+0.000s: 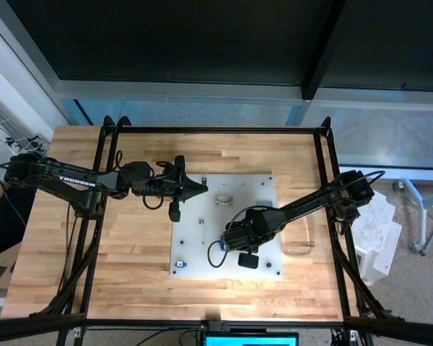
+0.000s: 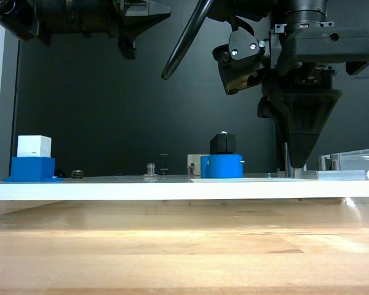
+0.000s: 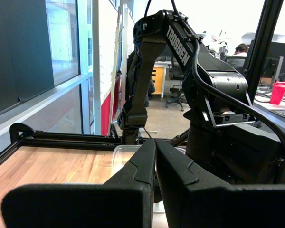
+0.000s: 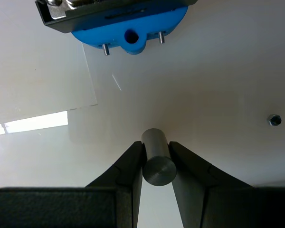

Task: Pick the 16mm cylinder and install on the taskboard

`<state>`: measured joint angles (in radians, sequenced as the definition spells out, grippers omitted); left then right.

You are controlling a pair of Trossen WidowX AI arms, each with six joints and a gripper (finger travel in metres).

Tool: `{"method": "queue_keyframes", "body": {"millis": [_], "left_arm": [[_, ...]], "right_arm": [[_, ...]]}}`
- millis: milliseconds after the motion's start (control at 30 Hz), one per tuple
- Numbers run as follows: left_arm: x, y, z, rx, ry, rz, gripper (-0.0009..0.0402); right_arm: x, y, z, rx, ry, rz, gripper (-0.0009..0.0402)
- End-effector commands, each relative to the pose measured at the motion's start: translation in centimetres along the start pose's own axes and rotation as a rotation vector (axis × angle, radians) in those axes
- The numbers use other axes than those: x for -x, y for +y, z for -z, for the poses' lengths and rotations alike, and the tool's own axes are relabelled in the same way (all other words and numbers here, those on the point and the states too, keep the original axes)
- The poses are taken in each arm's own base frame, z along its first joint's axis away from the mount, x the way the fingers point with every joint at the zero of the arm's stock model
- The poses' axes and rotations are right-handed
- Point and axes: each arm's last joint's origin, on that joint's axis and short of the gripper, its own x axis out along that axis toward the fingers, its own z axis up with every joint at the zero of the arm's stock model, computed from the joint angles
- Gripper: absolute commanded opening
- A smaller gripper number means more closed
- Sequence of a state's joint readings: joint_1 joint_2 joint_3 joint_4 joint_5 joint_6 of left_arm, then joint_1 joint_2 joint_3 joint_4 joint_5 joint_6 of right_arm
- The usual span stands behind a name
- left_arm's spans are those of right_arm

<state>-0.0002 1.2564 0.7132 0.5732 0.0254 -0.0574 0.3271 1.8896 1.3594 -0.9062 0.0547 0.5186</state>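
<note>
On my left, the left gripper (image 1: 202,187) hangs high over the far left corner of the taskboard (image 1: 202,259), which lies on the bench (image 1: 65,245). Its fingers are pressed together with nothing between them. Further right, the right gripper (image 4: 156,148) points straight down over the board's white surface, near a blue fitting (image 4: 128,31). Its fingers pinch the 16mm cylinder (image 4: 157,164), which stands on end between the tips. I cannot tell whether it touches the board.
</note>
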Motion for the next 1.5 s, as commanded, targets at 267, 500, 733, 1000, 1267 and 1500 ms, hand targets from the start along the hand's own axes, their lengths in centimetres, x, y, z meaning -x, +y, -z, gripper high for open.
{"method": "queue_keyframes", "body": {"millis": [267,500,733,1000,1267,1500], "left_arm": [[0.0,0.0,0.0,0.000,0.000,0.000,0.0000],[0.0,0.0,0.0,0.000,0.000,0.000,0.0000],[0.0,0.0,0.0,0.000,0.000,0.000,0.0000],[0.0,0.0,0.0,0.000,0.000,0.001,0.0000],[0.0,0.0,0.0,0.000,0.000,0.000,0.0000],[0.0,0.0,0.0,0.000,0.000,0.000,0.0000]], "right_arm": [[0.3,0.0,0.0,0.000,-0.010,0.000,0.0151],[1.1,-0.1,0.0,-0.001,-0.028,-0.010,0.0200],[1.2,-0.1,0.1,-0.001,-0.030,-0.012,0.0210],[2.5,-0.3,0.2,0.013,-0.059,-0.028,0.0197],[4.5,-1.3,0.1,0.057,-0.129,-0.031,0.0179],[5.8,-2.0,-0.2,0.112,-0.221,-0.027,0.0157]]}}
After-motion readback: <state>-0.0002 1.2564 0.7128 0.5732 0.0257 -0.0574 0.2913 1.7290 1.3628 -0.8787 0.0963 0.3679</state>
